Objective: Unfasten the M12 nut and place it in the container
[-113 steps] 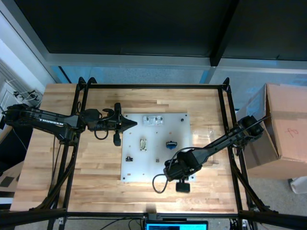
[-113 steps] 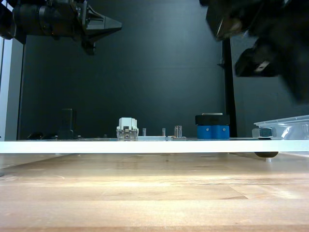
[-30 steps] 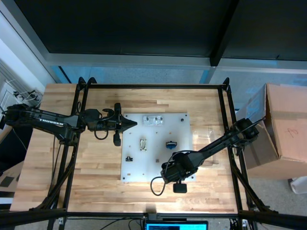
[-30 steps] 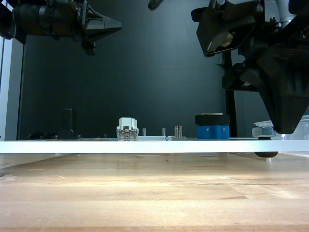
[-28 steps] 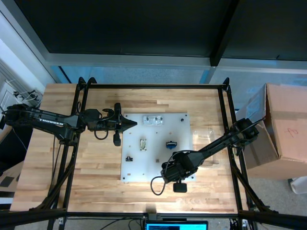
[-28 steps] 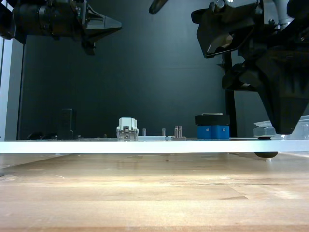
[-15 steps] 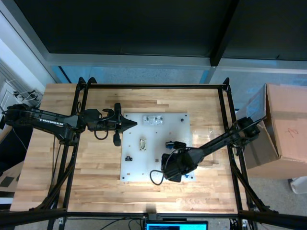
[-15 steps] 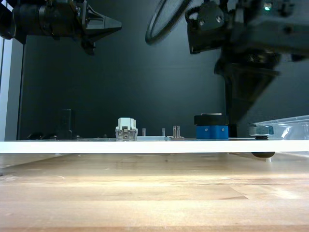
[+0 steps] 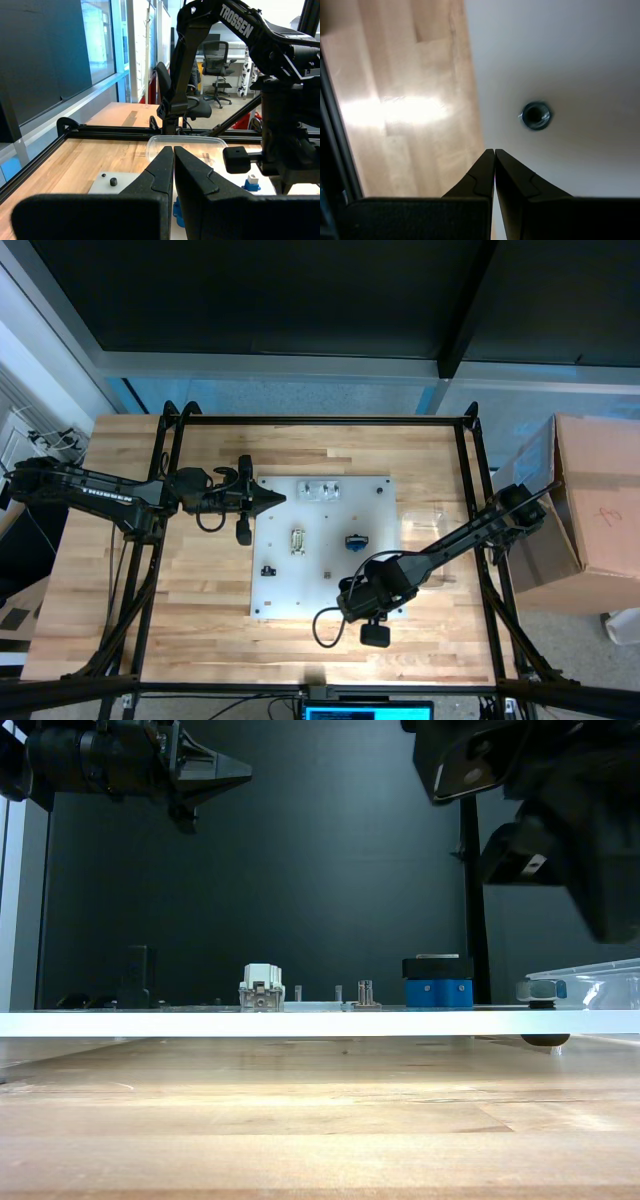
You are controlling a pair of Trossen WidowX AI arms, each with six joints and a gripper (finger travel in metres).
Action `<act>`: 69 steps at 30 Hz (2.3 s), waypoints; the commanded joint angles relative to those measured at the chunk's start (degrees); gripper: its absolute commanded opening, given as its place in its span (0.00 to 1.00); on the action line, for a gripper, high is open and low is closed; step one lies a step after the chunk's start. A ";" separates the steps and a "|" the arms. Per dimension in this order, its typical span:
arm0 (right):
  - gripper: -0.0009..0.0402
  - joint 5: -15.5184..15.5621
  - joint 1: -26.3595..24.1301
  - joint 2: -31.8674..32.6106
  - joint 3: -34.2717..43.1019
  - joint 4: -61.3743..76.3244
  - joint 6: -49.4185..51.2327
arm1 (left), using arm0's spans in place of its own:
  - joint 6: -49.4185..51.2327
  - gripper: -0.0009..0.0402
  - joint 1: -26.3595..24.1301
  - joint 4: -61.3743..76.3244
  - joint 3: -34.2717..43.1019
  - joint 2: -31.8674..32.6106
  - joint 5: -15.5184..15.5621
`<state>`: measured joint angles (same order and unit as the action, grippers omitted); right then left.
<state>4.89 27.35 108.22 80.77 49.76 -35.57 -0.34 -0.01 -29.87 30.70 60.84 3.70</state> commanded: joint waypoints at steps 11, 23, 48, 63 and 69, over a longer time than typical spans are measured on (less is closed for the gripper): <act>0.02 -2.34 -0.02 1.95 -0.52 -1.40 1.51 | -0.02 0.02 0.00 -0.02 0.00 0.02 -0.02; 0.02 -2.45 -0.09 1.95 -1.92 -3.02 1.53 | -0.02 0.02 0.00 0.00 0.00 0.02 -0.02; 0.02 -4.98 0.39 0.66 1.20 4.42 -0.87 | -0.02 0.02 0.00 0.02 0.00 0.02 -0.02; 0.02 -3.69 0.39 3.80 1.16 -1.01 -0.35 | -0.02 0.02 0.00 0.00 0.00 0.02 -0.02; 0.02 -5.40 0.33 3.74 1.16 0.07 0.04 | -0.02 0.02 0.00 0.00 0.00 0.02 -0.02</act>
<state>-0.01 27.75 112.01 81.97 49.47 -35.57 -0.34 -0.01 -29.82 30.70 60.84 3.70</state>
